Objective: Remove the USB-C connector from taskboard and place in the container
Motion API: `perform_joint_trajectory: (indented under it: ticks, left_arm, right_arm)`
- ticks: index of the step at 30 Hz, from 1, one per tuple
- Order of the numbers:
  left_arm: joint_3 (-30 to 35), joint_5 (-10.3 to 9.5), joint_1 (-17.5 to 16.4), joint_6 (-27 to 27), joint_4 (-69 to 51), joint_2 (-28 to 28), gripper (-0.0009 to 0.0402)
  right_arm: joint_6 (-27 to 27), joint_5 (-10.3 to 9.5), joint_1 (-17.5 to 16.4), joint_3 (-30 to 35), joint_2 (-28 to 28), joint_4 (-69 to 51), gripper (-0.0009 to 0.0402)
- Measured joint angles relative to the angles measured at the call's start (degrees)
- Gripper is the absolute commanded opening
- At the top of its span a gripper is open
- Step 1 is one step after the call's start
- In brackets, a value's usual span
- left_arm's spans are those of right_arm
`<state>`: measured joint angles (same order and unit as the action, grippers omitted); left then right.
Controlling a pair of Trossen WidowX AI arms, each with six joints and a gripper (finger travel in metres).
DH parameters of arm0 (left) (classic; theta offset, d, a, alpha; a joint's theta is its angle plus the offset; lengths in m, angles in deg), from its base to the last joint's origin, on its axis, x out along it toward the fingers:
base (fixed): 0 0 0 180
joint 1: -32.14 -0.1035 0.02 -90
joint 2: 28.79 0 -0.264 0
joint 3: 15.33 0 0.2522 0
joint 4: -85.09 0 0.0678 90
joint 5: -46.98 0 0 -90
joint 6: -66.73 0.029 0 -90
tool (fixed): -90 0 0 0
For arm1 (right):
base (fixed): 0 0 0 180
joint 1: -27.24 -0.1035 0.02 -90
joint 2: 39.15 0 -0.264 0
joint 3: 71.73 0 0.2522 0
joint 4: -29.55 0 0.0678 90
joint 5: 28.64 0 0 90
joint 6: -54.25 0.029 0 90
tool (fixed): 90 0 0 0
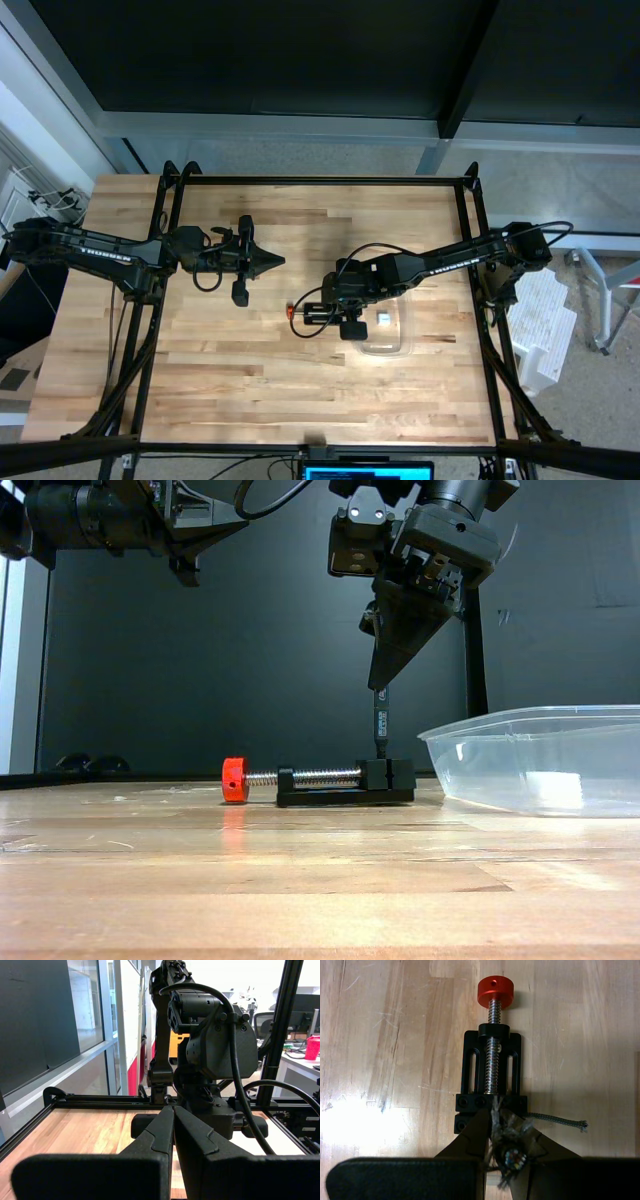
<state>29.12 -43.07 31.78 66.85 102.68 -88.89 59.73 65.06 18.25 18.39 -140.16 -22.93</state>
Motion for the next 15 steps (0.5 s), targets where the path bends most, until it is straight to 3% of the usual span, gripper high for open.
perform_joint_trajectory:
  ticks: [15]
  left_arm:
    - [0.0, 0.02, 0.0, 0.0, 0.0, 0.0, 0.0000]
  right_arm:
    - [0.1, -0.28, 0.0, 0.0, 1.3, -1.8, 0.0000]
